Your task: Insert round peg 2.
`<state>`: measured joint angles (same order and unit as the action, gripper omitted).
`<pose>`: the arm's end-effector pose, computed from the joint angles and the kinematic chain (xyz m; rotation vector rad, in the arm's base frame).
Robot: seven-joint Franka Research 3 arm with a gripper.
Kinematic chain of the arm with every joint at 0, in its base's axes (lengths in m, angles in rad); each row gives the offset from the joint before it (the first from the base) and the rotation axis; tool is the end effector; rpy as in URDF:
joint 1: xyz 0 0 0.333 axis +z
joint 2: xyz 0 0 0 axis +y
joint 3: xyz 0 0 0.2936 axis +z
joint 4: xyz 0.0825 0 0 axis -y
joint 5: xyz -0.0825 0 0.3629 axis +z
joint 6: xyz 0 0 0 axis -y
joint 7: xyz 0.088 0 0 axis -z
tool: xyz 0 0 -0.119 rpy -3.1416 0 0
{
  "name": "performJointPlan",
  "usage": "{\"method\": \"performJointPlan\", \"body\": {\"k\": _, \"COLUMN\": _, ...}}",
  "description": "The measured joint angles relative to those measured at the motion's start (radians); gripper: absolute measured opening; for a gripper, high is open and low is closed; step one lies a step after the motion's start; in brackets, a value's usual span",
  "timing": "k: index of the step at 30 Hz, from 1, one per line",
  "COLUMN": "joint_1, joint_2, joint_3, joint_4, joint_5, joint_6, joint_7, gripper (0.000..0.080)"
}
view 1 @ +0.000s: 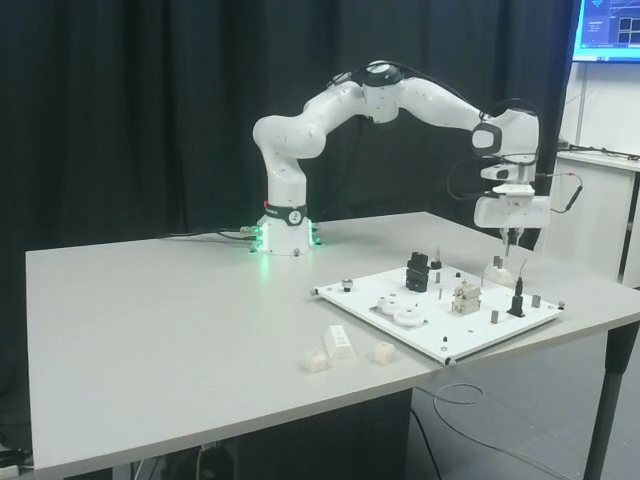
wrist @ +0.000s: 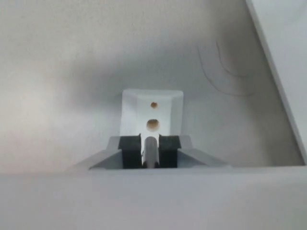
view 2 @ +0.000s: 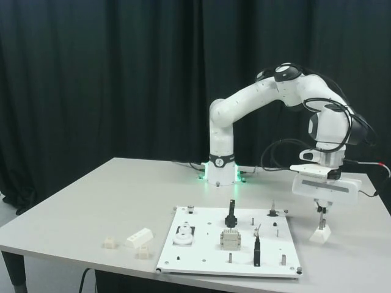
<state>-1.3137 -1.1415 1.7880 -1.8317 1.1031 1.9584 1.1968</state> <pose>0.4523 0.4012 0.2497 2.6885 -1.5834 0.1880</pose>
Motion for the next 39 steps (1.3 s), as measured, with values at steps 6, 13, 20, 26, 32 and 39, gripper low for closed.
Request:
{"method": "performJointPlan", "body": {"k": 6, "joint_1": 0.001, "joint_2": 0.0, "joint_3": -0.018, "joint_4": 0.01, "joint_5": -0.013, "joint_6": -0.024, "joint_7": 0.0, "gripper": 0.0072}}
{"method": "performJointPlan", "body": {"k": 13, "joint_1": 0.001, "joint_2": 0.0, "joint_3": -0.025, "joint_4": 0.012, "joint_5": -0.019, "joint_6": -0.029, "joint_7": -0.002, "gripper": 0.0072}}
{"method": "performJointPlan", "body": {"k": 20, "joint_1": 0.001, "joint_2": 0.0, "joint_3": -0.028, "joint_4": 0.012, "joint_5": -0.026, "joint_6": -0.029, "joint_7": -0.005, "gripper": 0.0072}}
{"method": "performJointPlan", "body": {"k": 26, "joint_1": 0.001, "joint_2": 0.0, "joint_3": -0.03, "joint_4": 0.012, "joint_5": -0.032, "joint_6": -0.029, "joint_7": -0.008, "gripper": 0.0072}}
{"method": "performJointPlan", "body": {"k": 32, "joint_1": 0.0, "joint_2": 0.0, "joint_3": -0.031, "joint_4": 0.012, "joint_5": -0.036, "joint_6": -0.029, "joint_7": -0.008, "gripper": 0.0072}}
{"method": "performJointPlan", "body": {"k": 39, "joint_1": -0.001, "joint_2": 0.0, "joint_3": -0.036, "joint_4": 0.012, "joint_5": -0.051, "joint_6": -0.028, "joint_7": -0.018, "gripper": 0.0072}}
